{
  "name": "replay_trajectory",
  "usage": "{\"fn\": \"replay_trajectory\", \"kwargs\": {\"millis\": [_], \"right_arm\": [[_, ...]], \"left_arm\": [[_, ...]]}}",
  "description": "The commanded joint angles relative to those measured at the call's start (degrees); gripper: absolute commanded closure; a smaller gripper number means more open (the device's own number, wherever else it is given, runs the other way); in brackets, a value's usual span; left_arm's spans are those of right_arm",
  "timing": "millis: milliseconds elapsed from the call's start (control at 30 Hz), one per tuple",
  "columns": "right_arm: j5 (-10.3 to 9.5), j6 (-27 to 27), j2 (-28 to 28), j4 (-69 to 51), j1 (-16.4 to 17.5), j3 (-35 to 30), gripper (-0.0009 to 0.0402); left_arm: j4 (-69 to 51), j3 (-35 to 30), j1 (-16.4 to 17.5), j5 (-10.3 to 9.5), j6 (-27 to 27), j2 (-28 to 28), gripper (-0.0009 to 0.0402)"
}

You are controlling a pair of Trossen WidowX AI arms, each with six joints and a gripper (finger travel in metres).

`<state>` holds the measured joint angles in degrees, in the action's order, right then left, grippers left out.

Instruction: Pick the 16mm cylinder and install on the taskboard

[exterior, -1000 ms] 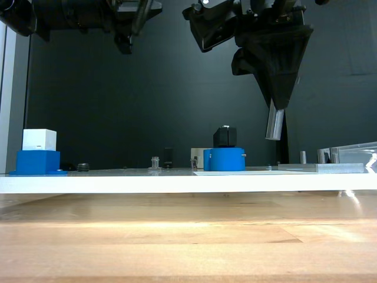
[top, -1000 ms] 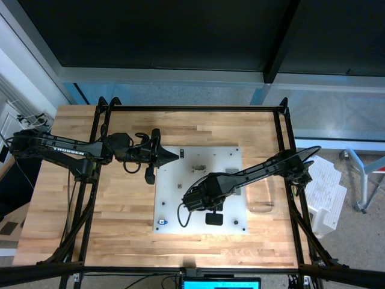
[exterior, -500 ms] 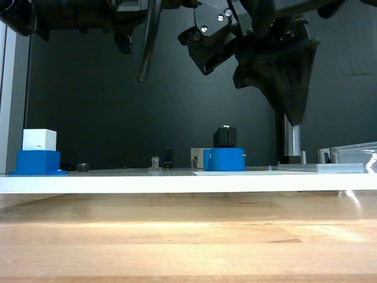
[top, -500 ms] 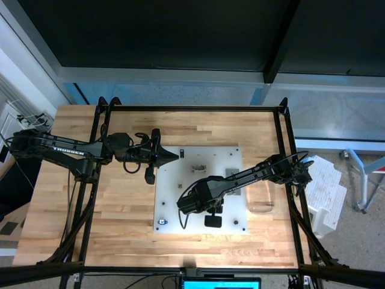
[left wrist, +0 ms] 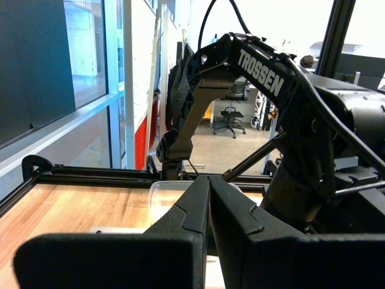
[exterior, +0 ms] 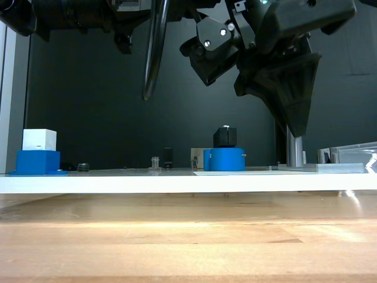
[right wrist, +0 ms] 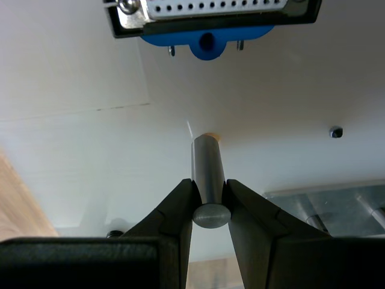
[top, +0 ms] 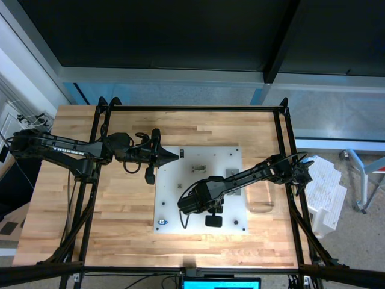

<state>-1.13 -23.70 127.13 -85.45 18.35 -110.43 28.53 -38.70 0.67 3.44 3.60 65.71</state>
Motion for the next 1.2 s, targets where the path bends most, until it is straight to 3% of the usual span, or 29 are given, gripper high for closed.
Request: {"fn": "replay_trajectory", "kwargs": {"millis": [33,1200], "right_arm": [[0.0,0.02,-0.04,0.24,0.0,0.7,0.0389],[0.26,0.17,-0.04,3.65,-0.48,1.66,0.0389]], "left_arm": [[0.02,-0.02,0.0,0.0,-0.02,0.02,0.0393],[0.04,-0.02,0.0,0.0,-0.02,0.0,0.0393]]}}
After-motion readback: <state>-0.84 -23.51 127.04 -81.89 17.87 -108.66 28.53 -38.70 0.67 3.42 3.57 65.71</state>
